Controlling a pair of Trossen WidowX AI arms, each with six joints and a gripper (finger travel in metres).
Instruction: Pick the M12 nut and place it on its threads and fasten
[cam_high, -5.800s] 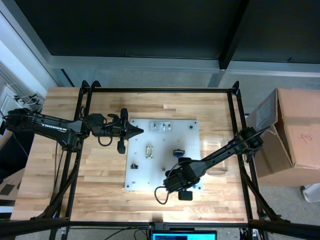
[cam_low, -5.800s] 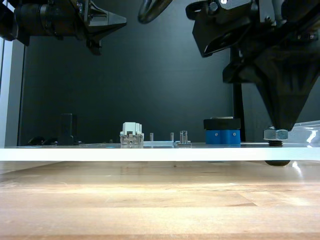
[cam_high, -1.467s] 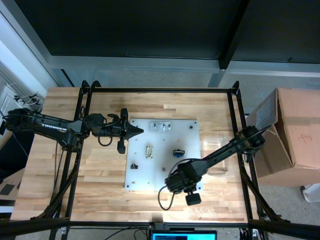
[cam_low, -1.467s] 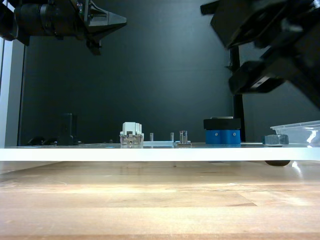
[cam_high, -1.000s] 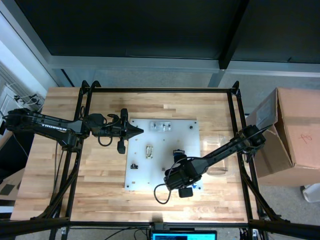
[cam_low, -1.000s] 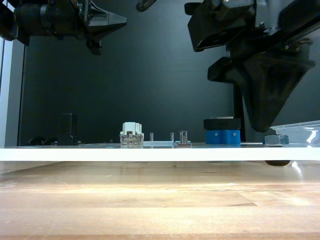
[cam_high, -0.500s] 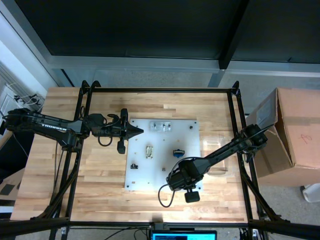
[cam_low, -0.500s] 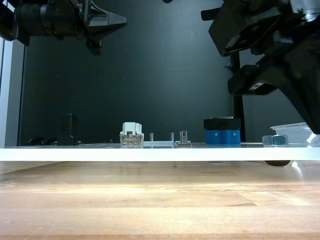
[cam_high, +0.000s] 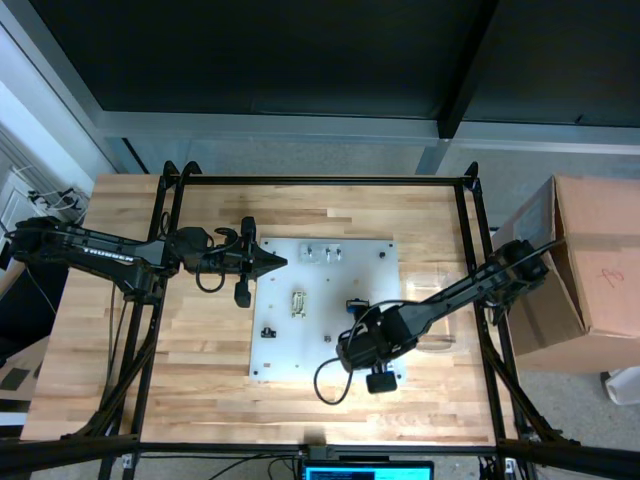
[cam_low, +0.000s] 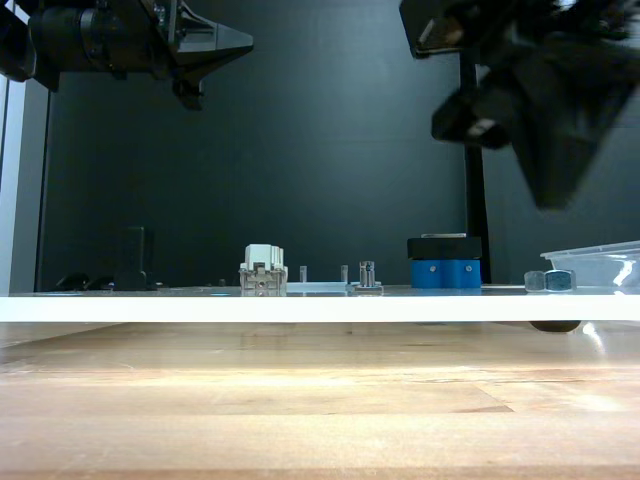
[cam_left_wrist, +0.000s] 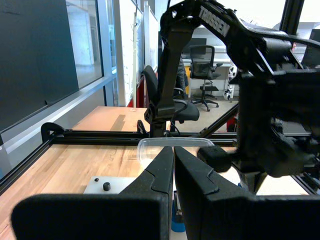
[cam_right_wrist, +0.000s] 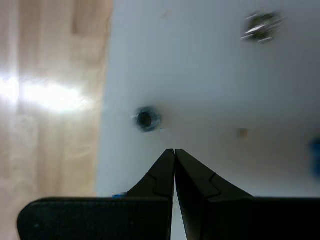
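- M12 nut (cam_low: 550, 281): on its stud at the near right edge of the white board (cam_high: 300, 355). It sits low and no ribs show under it. No fingers touch it.
- In the right wrist view the nut shows from above with a dark centre, which fits the stud standing through it.
- Right gripper (cam_right_wrist: 174, 151): hangs over the board's near right part, well above the nut, pointing down. Its fingers (cam_right_wrist: 159, 181) are pressed together with nothing between them.
- Judgement: the nut being low and the gripper being off it suggests the fasten step is late or between turns. Tightness cannot be told from these views.
- Left gripper (cam_high: 272, 262): held high over the board's far left edge, aimed across toward the right arm and well apart from the nut. Its fingers (cam_left_wrist: 196, 181) are pressed together and hold nothing. It looks parked out of the right arm's reach.
- Around the nut: the clear tray (cam_low: 598, 262) is just behind the stud in the low view, so the nut only seems to lie inside it.
- The blue block (cam_low: 444, 272) stands near the nut mid-board, and the silver post (cam_right_wrist: 261, 26) is well apart from it.
- A white connector (cam_low: 264, 271) stands further left, and a cardboard box (cam_high: 590, 270) sits off the desk (cam_high: 200, 350) edge at right.
- In the way: the tray wall and blue block flank the stud, so a regrasp would likely have to come from above.
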